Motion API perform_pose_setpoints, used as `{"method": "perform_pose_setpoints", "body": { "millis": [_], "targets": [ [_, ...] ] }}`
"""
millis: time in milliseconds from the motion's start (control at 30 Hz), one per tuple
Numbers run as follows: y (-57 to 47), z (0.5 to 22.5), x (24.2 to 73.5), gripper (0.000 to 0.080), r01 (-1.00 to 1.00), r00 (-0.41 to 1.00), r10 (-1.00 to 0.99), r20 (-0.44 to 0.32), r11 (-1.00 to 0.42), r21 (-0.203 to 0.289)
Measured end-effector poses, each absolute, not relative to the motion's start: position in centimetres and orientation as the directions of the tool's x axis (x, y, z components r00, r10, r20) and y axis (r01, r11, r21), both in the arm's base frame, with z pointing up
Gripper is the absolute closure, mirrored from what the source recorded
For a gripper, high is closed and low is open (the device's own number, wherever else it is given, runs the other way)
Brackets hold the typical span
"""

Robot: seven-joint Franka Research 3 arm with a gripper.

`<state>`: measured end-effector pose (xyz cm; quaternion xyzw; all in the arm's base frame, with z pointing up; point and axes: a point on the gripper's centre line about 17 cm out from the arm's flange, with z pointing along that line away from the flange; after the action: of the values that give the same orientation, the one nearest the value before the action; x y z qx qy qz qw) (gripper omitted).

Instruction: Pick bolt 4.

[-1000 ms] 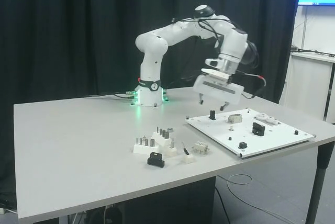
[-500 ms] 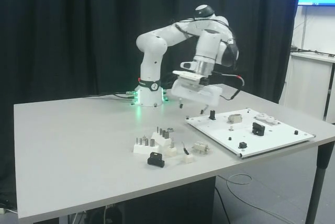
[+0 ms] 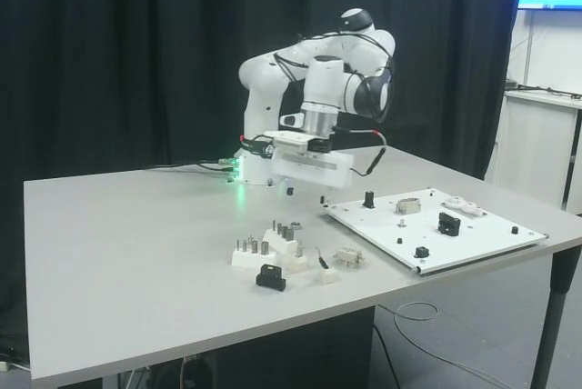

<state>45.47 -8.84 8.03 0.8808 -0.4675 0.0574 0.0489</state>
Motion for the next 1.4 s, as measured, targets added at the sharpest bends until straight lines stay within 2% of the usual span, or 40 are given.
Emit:
{"method": "perform_pose_setpoints", "body": {
  "millis": [533, 800, 1400],
  "targets": [
    [-10.5, 4.1, 43.8, 0.0003, -0.869, 0.492, -0.868, 0.063, -0.494, -0.017],
    [-10.7, 2.5, 43.1, 0.0003, -0.865, 0.501, -0.864, 0.046, -0.502, -0.007],
    [-9.2, 0.7, 41.6, 0.0003, -0.858, 0.514, -0.858, -0.01, -0.514, 0.015]
  ]
}}
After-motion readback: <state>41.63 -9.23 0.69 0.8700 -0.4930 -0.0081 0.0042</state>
